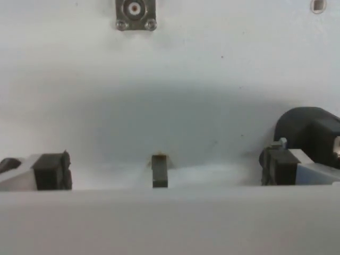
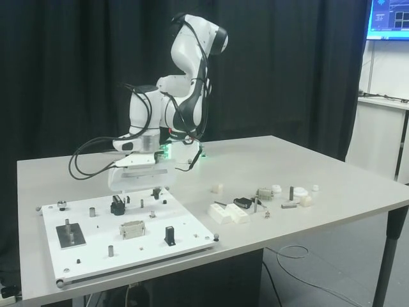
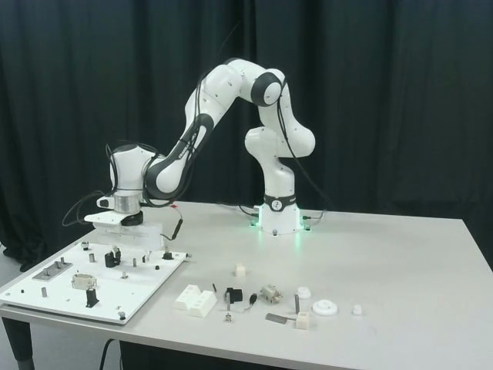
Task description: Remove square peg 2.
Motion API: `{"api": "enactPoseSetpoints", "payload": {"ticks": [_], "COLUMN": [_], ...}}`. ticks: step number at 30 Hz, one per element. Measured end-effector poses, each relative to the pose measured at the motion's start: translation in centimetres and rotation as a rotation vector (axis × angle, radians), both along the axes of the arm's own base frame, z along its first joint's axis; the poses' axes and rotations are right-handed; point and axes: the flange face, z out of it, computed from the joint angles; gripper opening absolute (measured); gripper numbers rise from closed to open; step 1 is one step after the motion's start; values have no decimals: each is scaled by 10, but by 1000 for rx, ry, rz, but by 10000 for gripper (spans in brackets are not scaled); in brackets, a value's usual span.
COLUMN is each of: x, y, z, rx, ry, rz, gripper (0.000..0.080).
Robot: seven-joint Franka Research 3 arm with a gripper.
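White board [image 2: 185, 238] is lying under the gripper [image 1: 159, 172], whose fingers [image 1: 51, 171] are standing wide apart around square peg 2 [image 1: 159, 170], no lettering readable.

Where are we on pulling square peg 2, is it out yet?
Not out yet. Done: the arm has brought the pincer down over the white board, fingers open to either side of a small dark peg. In hand: the peg stands upright in the board, centred between the fingers, not yet touched. Left: close on it, lift it clear.
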Motion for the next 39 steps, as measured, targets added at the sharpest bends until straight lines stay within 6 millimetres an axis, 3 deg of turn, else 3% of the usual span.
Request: {"api": "enactPoseSetpoints", "payload": {"ticks": [39], "x": [-6], "y": [6], "z": [-5], "rx": [95], "ry": [47], "rz": [-1], "gripper": [800]}}
